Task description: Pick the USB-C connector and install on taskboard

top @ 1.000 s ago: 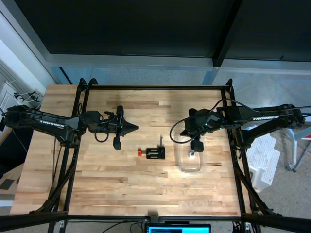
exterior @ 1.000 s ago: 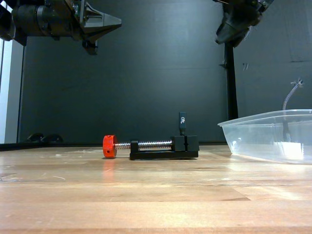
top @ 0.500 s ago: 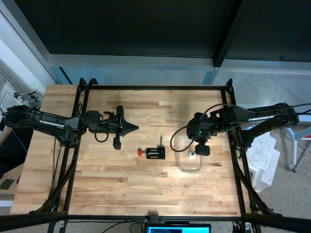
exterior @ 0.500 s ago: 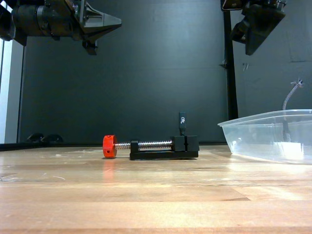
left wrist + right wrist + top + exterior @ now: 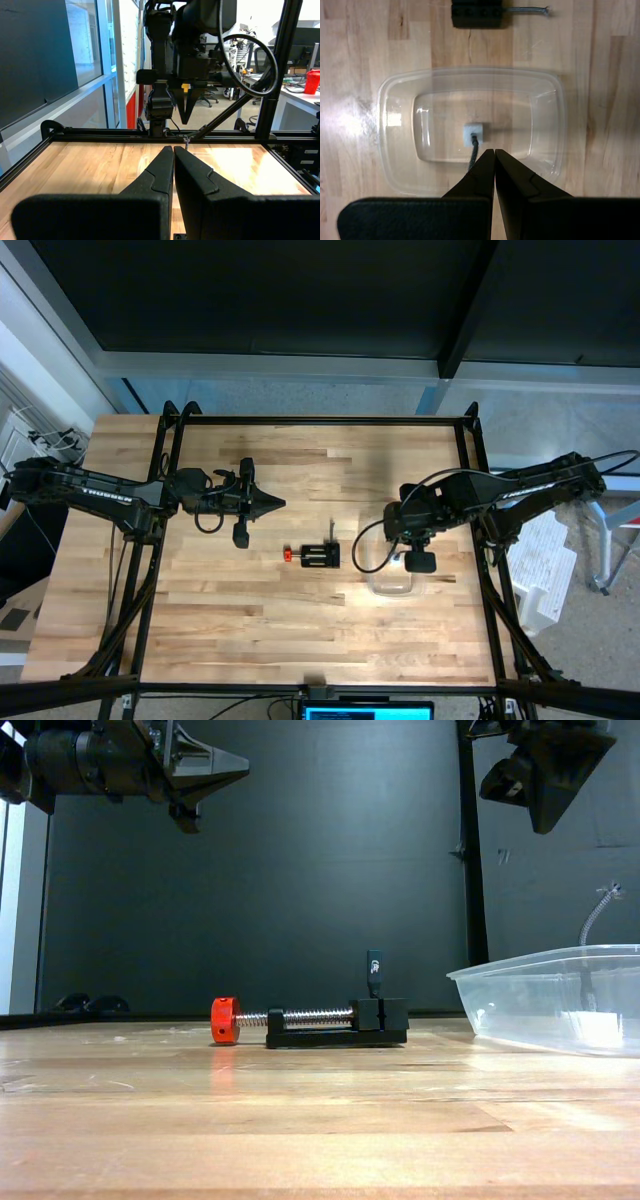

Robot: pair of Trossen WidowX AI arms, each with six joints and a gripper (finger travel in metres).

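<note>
Now drawn toward the frame's lower edge, the right gripper [image 5: 494,151], jaws pressed together, hangs over the clear tray [image 5: 386,590] holding the USB-C connector [image 5: 473,150]; descent probably follows. Left gripper [image 5: 278,503], jaws likewise together, idles centre-left.

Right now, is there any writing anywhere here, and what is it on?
"TROSSEN": white letters on the left arm, behind the left gripper over the table's left half.
White letters on the right arm, whose right gripper hangs above the clear tray: too small to read.
Screen at the near edge: unreadable.
</note>
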